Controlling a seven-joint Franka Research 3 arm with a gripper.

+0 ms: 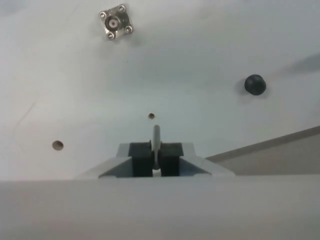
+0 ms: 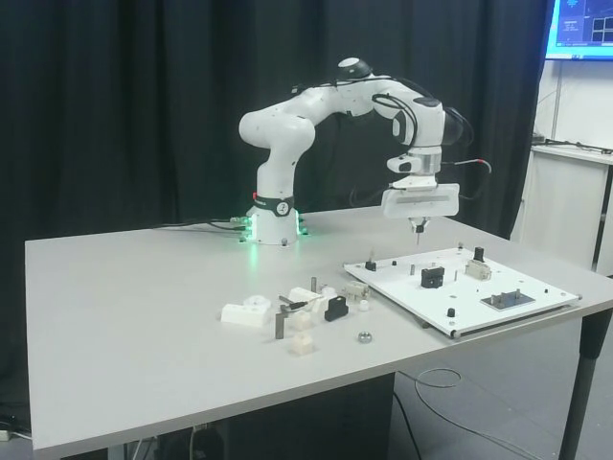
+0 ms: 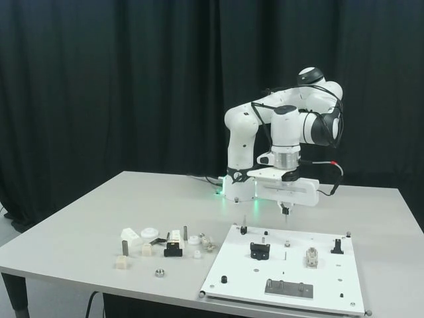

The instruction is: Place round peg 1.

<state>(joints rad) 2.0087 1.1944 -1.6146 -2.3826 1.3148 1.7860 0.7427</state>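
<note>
My gripper is shut on round peg 1, a thin grey pin that sticks out past the black pads. The peg hangs point down over the white board, close above a small hole. A wider hole lies off to one side. In the room views my gripper hovers above the far part of the white board, with the peg clear of its surface.
On the board stand a square metal connector, a black knob, a black block and a grey plate. Several loose white, grey and black parts lie on the grey table beside the board.
</note>
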